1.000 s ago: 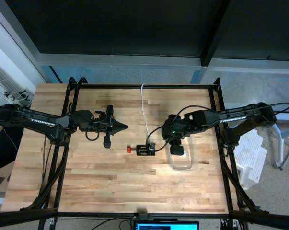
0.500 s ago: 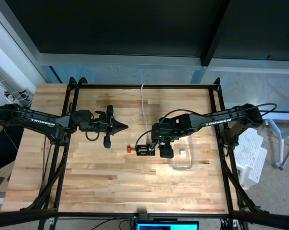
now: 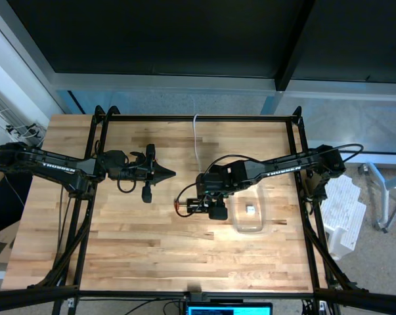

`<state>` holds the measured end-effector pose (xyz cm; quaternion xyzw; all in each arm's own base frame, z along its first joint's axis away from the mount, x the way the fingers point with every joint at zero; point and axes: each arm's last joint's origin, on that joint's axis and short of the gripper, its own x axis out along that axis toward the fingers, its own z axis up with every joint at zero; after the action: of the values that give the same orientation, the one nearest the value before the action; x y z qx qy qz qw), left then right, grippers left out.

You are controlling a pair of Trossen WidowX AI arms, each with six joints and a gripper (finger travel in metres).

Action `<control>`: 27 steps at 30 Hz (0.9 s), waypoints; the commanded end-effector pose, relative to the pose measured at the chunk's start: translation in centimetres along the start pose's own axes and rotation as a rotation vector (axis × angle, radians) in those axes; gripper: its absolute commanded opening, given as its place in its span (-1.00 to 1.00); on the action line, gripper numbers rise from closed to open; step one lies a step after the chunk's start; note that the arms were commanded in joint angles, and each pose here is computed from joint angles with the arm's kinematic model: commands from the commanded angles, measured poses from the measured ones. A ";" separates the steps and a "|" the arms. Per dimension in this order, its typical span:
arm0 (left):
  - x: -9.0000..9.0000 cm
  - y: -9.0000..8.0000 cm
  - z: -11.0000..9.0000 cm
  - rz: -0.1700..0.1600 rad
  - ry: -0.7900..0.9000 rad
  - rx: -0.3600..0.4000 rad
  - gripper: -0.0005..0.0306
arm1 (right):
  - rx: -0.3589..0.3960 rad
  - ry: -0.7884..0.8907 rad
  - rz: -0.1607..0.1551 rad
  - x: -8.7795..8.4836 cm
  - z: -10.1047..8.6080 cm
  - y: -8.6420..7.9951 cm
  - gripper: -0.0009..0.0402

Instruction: Remove the power plug from the receptacle and place in the container

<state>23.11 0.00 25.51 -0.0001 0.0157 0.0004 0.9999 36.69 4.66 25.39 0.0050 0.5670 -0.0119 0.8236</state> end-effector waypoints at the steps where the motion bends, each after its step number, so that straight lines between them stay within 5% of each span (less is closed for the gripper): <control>1: 0.0 0.0 0.0 0.000 0.000 0.000 -0.97 | 0.001 0.016 -0.002 0.8 0.1 0.1 0.21; 18: 0.0 0.0 0.0 0.000 0.000 0.000 -0.96 | 0.000 0.058 -0.009 2.9 0.1 0.2 0.20; 27: 0.0 0.0 0.0 0.000 0.000 0.000 -0.97 | -0.003 0.061 -0.009 2.7 0.0 0.2 -0.04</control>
<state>23.12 0.00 25.53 -0.0003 0.0154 0.0004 0.9999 37.77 4.80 22.74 0.0027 0.5930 -0.0153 0.8051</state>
